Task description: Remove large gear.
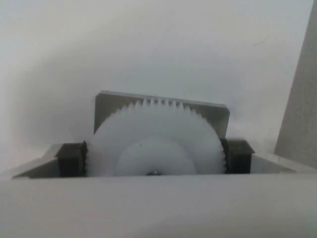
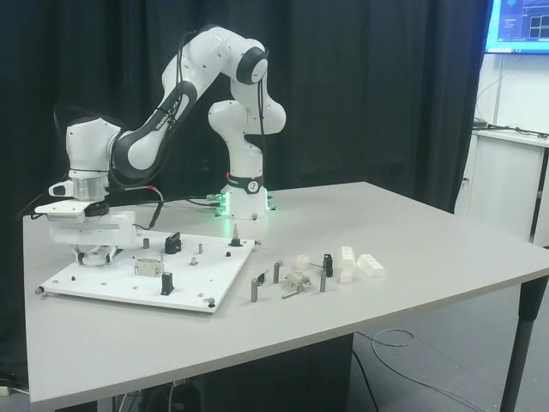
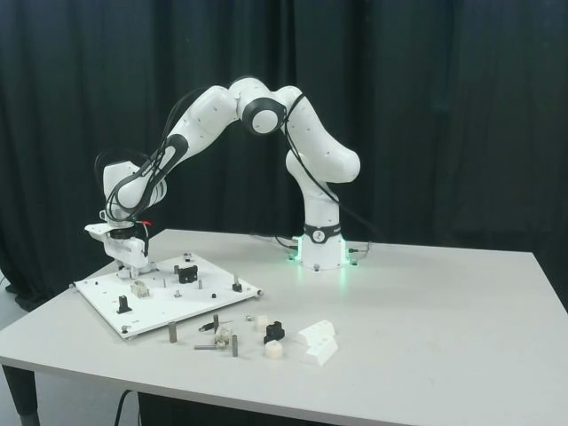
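At the far corner of the white board (image 2: 129,287), one white arm (image 2: 171,103) reaches down and the tool (image 1: 154,159) is clamped on the large gear (image 1: 156,141), a black finger (image 1: 72,158) pressed against its teeth on each side. One gear only: white, round, matte like plastic, with fine even teeth around the rim, a raised smooth hub in the middle and a small dark metal point at the centre. Behind it in the wrist view stands one flat grey plate (image 1: 111,106) with squared corners. From the room views the gear sits low between the fingers, close over the board; whether it still touches the board cannot be told. Board is a flat square panel lying on the grey bench (image 2: 412,240), carrying several small upright black pieces and short grey pegs, too small to count surely. Beside the board on the bench: a loose cluster of small parts, among them two white blocks (image 2: 360,262) lying close together, one white rounded piece (image 2: 301,261), and a few upright grey pins (image 2: 255,290). Green light glows at the arm's base (image 2: 240,206). No readable writing on any part.
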Motion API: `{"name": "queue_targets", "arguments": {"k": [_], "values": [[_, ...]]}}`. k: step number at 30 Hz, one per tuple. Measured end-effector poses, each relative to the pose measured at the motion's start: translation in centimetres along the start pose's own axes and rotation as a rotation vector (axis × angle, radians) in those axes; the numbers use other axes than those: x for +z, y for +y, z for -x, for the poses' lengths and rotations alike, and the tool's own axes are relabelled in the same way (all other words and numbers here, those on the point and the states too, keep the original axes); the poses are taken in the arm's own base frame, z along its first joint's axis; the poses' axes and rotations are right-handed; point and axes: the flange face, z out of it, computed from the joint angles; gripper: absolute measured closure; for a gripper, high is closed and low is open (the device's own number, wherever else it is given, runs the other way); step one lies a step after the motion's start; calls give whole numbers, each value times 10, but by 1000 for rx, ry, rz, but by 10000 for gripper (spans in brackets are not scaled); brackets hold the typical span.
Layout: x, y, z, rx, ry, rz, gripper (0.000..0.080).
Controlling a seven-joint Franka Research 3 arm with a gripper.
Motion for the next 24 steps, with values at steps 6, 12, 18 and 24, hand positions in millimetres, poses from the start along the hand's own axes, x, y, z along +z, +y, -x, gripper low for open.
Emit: {"name": "queue_targets", "arguments": {"k": [6,12,18,24], "values": [[0,0,0,-1,0,1,206],[0,0,0,-1,0,2,206],[0,0,0,-2,0,3,206],[-1,-1,0,-11,0,9,206]]}}
